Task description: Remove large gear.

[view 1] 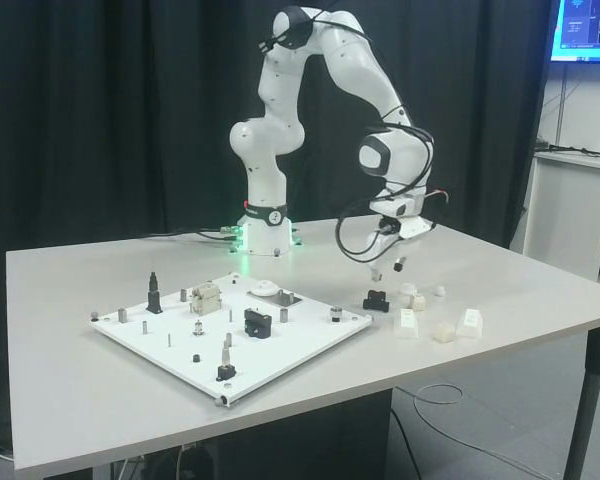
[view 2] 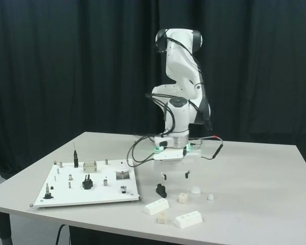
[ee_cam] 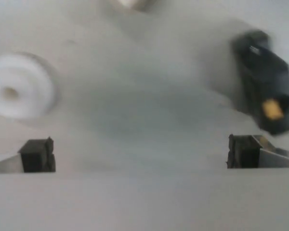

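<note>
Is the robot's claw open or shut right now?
Open. In the wrist view the claw has its two black fingertips far apart with only bare grey table between them, and it holds nothing.

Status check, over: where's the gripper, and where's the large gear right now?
Gripper open, empty, hovering off the white board. Large gear sits on the board, untouched. Black part and small white pieces lie on the table below the fingers.

Large gear (ee_cam: 20, 86) (view 1: 407, 290) (view 2: 195, 190): white round disc with a centre hole (teeth can't be made out). It lies flat, hole up, on the grey table (view 2: 255, 173). It is off the white board (view 2: 66, 196), well apart from it, and nothing touches it.
</note>
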Controlling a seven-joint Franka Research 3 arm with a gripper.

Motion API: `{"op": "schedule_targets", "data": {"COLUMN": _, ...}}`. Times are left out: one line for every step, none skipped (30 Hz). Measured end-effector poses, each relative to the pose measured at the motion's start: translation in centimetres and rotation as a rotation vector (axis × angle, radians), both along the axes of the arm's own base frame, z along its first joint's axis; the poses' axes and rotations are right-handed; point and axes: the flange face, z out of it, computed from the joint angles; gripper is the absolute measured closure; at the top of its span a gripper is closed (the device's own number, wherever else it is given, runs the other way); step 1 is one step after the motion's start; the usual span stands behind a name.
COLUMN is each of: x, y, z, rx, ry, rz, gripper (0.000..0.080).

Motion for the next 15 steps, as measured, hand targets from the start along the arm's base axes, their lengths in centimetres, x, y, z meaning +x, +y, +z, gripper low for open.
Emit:
{"op": "schedule_targets", "data": {"x": 0.0, "y": -0.4, "z": 0.1, "rx": -0.006, "ry": 0.004, "rz": 0.000, "gripper": 0.0003}}
{"op": "schedule_targets", "data": {"x": 0.0, "y": -0.9, "z": 0.2, "rx": -0.011, "ry": 0.009, "rz": 0.001, "gripper": 0.0003}}
{"op": "schedule_targets", "data": {"x": 0.0, "y": -1.3, "z": 0.3, "rx": -0.015, "ry": 0.014, "rz": 0.003, "gripper": 0.0003}}
{"op": "schedule_targets", "data": {"x": 0.0, "y": -1.7, "z": 0.4, "rx": -0.020, "ry": 0.019, "rz": 0.006, "gripper": 0.0003}}
{"op": "schedule_targets", "data": {"x": 0.0, "y": -2.1, "z": 0.6, "rx": -0.024, "ry": 0.024, "rz": 0.009, "gripper": 0.0003}}
{"op": "schedule_targets", "data": {"x": 0.0, "y": -2.5, "z": 0.7, "rx": -0.028, "ry": 0.029, "rz": 0.013, "gripper": 0.0003}}
{"op": "schedule_targets", "data": {"x": -0.1, "y": -3.0, "z": 0.8, "rx": -0.032, "ry": 0.035, "rz": 0.015, "gripper": 0.0003}}
{"op": "schedule_targets", "data": {"x": -0.1, "y": -3.4, "z": 0.9, "rx": -0.036, "ry": 0.040, "rz": 0.018, "gripper": 0.0003}}
{"op": "schedule_targets", "data": {"x": -0.1, "y": -3.9, "z": 1.1, "rx": -0.040, "ry": 0.045, "rz": 0.019, "gripper": 0.0003}}
{"op": "schedule_targets", "data": {"x": -0.2, "y": -4.4, "z": 1.2, "rx": -0.045, "ry": 0.050, "rz": 0.022, "gripper": 0.0003}}
{"op": "schedule_targets", "data": {"x": -0.3, "y": -4.9, "z": 1.4, "rx": -0.050, "ry": 0.056, "rz": 0.023, "gripper": 0.0003}}
{"op": "schedule_targets", "data": {"x": -0.3, "y": -5.4, "z": 1.5, "rx": -0.056, "ry": 0.061, "rz": 0.026, "gripper": 0.0003}}
{"op": "schedule_targets", "data": {"x": -0.4, "y": -5.9, "z": 1.6, "rx": -0.062, "ry": 0.066, "rz": 0.028, "gripper": 0.0003}}
{"op": "schedule_targets", "data": {"x": -0.5, "y": -6.5, "z": 1.8, "rx": -0.067, "ry": 0.070, "rz": 0.030, "gripper": 0.0003}}
{"op": "schedule_targets", "data": {"x": -0.5, "y": -7.0, "z": 1.9, "rx": -0.072, "ry": 0.074, "rz": 0.032, "gripper": 0.0003}}
